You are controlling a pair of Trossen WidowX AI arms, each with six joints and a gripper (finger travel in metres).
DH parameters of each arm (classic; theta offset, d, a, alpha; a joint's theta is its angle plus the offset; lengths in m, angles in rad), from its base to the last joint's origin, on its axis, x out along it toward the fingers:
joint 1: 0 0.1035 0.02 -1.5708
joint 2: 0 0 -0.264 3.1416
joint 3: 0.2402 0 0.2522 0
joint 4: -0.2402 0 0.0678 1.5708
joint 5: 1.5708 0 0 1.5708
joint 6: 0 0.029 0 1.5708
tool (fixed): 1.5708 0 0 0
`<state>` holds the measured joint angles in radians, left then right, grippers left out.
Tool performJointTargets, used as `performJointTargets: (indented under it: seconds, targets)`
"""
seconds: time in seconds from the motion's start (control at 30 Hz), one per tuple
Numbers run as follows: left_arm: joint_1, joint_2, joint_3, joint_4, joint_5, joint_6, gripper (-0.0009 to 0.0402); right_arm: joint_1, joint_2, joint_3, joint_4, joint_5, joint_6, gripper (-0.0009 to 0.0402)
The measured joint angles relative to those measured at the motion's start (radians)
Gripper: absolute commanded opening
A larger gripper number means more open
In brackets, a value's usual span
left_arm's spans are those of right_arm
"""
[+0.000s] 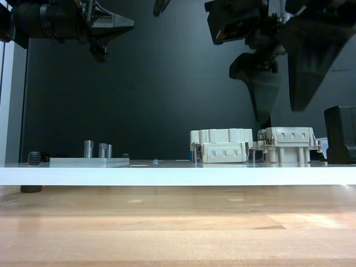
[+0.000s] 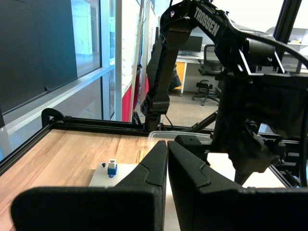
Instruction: Pick the HAN10E connector and install in the HAN10E hub
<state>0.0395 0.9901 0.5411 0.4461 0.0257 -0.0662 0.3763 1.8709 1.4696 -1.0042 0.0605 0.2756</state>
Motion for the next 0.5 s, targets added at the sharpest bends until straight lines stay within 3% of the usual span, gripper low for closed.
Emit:
performJointTargets:
  seconds: [0.5]
  targets:
    - [0.000,0.000,0.000,0.000,0.000,0.000,0.0000,0.001,0.052,-0.027,0.050,-0.010,-0.004,0.0330]
